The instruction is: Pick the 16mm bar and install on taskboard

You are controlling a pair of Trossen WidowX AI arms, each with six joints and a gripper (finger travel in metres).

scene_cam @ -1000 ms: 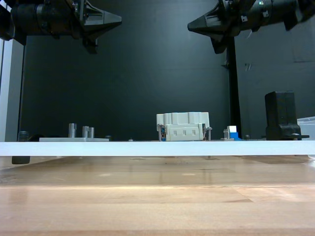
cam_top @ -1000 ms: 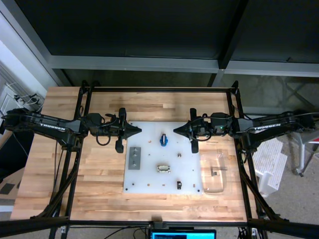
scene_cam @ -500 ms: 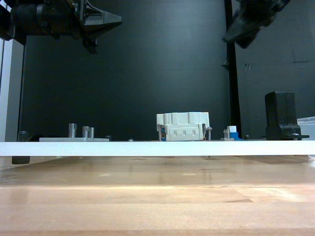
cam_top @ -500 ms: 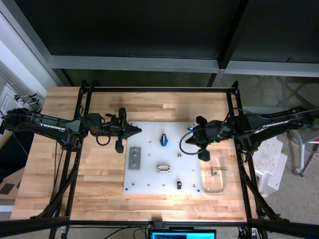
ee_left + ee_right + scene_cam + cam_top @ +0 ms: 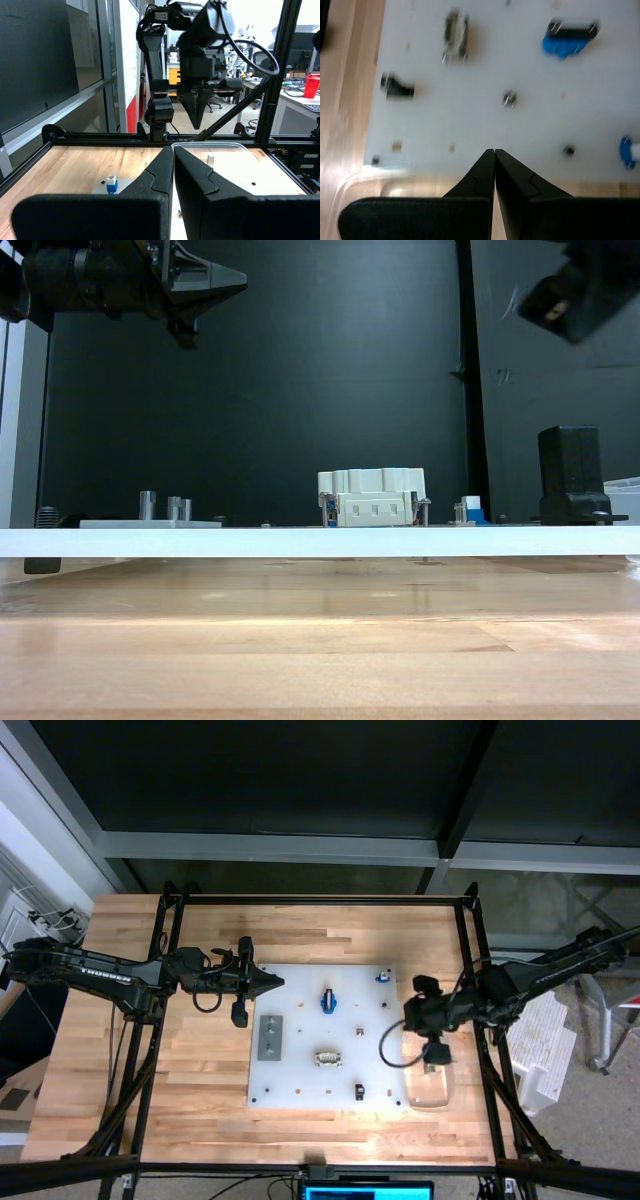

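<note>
While right end effector [image 5: 196,122] hangs clenched above 16mm bar [image 5: 210,160] in tray [image 5: 210,145] | left end effector [image 5: 278,982] clenched over taskboard [image 5: 300,1080] corner

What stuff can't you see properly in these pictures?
- The 16mm bar: only a tiny sliver in the left wrist view, below the shut right gripper; in the high view that gripper covers it.
- Low view: the right gripper is blurred and cut off by the picture's edge.
- Right wrist view: the taskboard is blurred, so its holes cannot be told apart.
- The left gripper, shut, hovers over the taskboard's far left corner, hiding nothing.
</note>
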